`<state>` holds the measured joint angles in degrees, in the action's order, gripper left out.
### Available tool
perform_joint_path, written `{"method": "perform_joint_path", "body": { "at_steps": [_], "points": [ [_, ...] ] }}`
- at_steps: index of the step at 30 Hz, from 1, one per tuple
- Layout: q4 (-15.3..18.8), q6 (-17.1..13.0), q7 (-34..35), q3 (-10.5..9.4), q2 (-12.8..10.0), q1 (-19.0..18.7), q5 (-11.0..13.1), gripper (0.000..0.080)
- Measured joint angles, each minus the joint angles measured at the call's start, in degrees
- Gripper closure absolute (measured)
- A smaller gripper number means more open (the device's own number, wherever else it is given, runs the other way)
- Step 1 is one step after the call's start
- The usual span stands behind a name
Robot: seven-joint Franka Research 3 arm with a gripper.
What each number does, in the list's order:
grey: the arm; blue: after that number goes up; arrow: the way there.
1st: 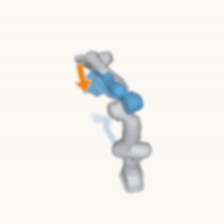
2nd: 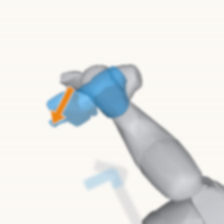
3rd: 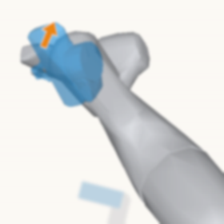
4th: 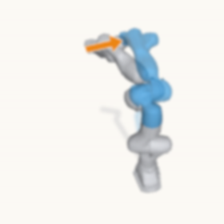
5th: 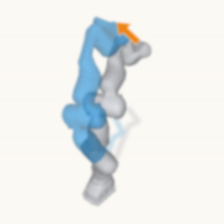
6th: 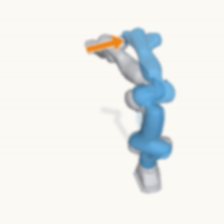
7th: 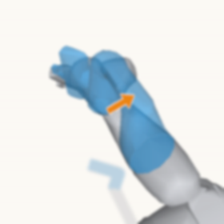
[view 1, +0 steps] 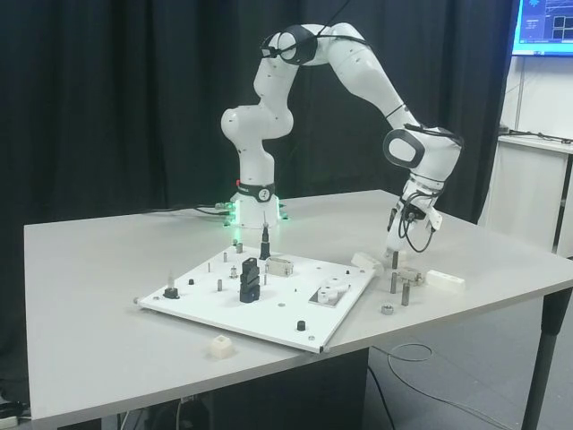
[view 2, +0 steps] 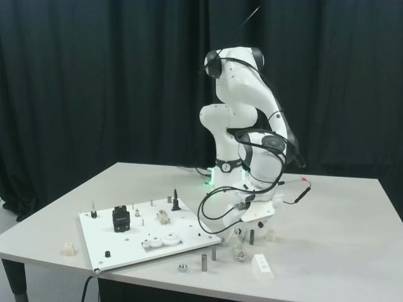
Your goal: Remove USB.
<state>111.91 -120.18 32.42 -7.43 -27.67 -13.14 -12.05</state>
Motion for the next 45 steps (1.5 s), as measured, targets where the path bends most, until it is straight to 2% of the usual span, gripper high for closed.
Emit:
{"method": "perform_joint_path", "body": {
  "at_steps": [4, 5, 13, 30, 37, 45],
  "points": [
    [-1.1, 1.9, 0.0, 0.00, 0.0, 0.0, -0.1, 0.0247],
    [-1.3, 2.4, 0.0, 0.00, 0.0, 0.0, -0.1, 0.0014],
    [-3.1, 5.3, 0.0, 0.04, 0.0, 0.0, -0.4, 0.0005],
    [-4.9, 8.5, 0.0, 0.60, 0.1, 0.1, -1.9, 0.0003],
    [-5.1, 11.7, -0.4, 1.11, 0.8, 0.2, -3.2, 0.0003],
    [-4.6, 16.2, -1.9, 1.33, 2.7, 0.9, -4.9, 0.0003]
  ]
}}
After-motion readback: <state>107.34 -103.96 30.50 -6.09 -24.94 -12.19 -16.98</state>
